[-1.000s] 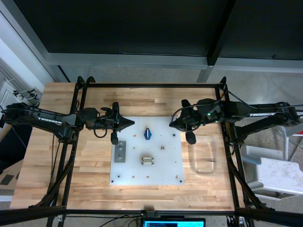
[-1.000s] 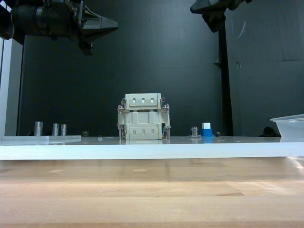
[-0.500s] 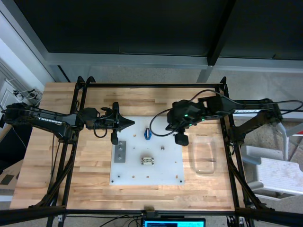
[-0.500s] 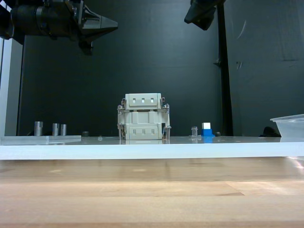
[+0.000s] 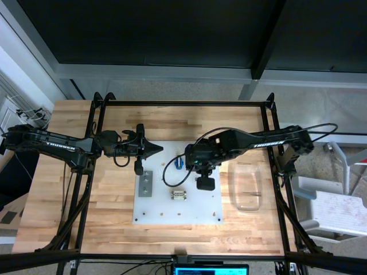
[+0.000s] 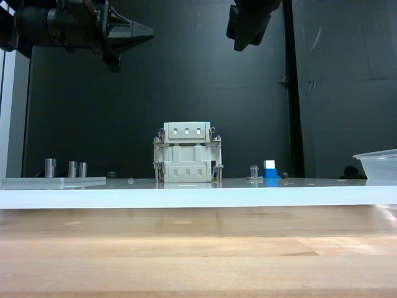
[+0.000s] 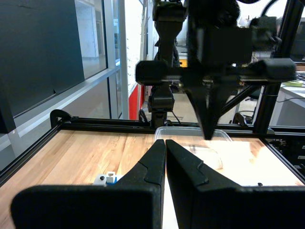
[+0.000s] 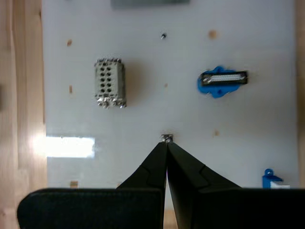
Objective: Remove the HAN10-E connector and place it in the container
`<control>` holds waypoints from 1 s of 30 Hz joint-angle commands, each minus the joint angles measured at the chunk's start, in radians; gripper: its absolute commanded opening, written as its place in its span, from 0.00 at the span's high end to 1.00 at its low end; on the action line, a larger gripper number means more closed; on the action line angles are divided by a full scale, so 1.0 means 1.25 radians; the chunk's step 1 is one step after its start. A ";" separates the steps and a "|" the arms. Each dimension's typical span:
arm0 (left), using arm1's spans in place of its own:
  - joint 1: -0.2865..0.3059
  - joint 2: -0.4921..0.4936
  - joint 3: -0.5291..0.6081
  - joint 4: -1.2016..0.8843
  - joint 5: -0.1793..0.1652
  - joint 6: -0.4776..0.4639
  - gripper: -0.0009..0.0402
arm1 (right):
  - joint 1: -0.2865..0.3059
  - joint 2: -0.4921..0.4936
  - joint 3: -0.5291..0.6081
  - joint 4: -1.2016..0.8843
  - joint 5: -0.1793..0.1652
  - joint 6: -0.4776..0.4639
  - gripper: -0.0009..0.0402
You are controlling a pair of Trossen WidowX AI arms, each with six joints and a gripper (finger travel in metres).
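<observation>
Above the board (image 5: 202, 201), right gripper (image 8: 167, 144) points down; left gripper (image 5: 160, 149) hovers level

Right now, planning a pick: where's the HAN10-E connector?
High view: HAN10-E connector on white board, right of grey plate; right tool hovers beyond, left tool over board's far-left corner.

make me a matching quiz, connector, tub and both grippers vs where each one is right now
1. pale beige rectangular block connector
2. clear plastic tub container
3. left gripper
4. right gripper

A. on bare wood beside the white board
B. over the board's far-left part, jaws shut
C. standing on the board
D. above the board's middle, jaws shut

Pairs: 1-C, 2-A, 3-B, 4-D
</observation>
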State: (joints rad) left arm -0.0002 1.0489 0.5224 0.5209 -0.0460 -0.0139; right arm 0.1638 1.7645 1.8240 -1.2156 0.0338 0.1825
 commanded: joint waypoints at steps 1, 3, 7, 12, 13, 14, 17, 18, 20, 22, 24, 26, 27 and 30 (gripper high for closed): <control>0.000 0.000 0.000 0.000 0.000 0.000 0.98 | 0.013 0.038 0.041 -0.014 0.000 0.001 0.98; 0.000 0.000 0.000 0.000 0.000 0.000 0.98 | 0.020 0.062 0.067 -0.023 0.000 0.013 0.98; 0.000 0.000 0.000 0.000 0.000 0.000 0.98 | 0.027 0.114 0.129 -0.053 0.001 0.017 0.98; 0.000 0.000 0.000 0.000 0.000 0.000 0.98 | 0.039 0.178 0.214 -0.085 0.000 0.018 0.98; 0.000 0.000 0.000 0.000 0.000 0.000 0.98 | 0.041 0.190 0.229 -0.092 0.000 0.018 0.98; 0.000 0.000 0.000 0.000 0.000 0.000 0.98 | 0.043 0.202 0.242 -0.099 -0.001 0.017 0.98; 0.000 0.000 0.000 0.000 0.000 0.000 0.98 | 0.048 0.237 0.274 -0.120 -0.001 0.016 0.95; 0.000 0.000 0.000 0.000 0.000 0.000 0.98 | 0.049 0.246 0.280 -0.122 -0.002 0.017 0.93; 0.000 0.000 0.000 0.000 0.000 0.000 0.98 | 0.053 0.262 0.291 -0.123 -0.001 0.017 0.88; 0.000 0.000 0.000 0.000 0.000 0.000 0.98 | 0.059 0.276 0.300 -0.123 -0.001 0.022 0.81; 0.000 0.000 0.000 0.000 0.000 0.000 0.98 | 0.064 0.292 0.313 -0.123 -0.002 0.034 0.74; 0.000 0.000 0.000 0.000 0.000 0.000 0.98 | 0.067 0.305 0.324 -0.122 -0.002 0.041 0.67; 0.000 0.000 0.000 0.000 0.000 0.000 0.98 | 0.069 0.312 0.328 -0.122 -0.001 0.047 0.63; 0.000 0.000 0.000 0.000 0.000 0.000 0.98 | 0.074 0.324 0.328 -0.115 -0.001 0.061 0.53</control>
State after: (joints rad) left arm -0.0002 1.0489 0.5228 0.5205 -0.0460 -0.0143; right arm 0.2543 2.1620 2.2341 -1.3655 0.0326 0.2550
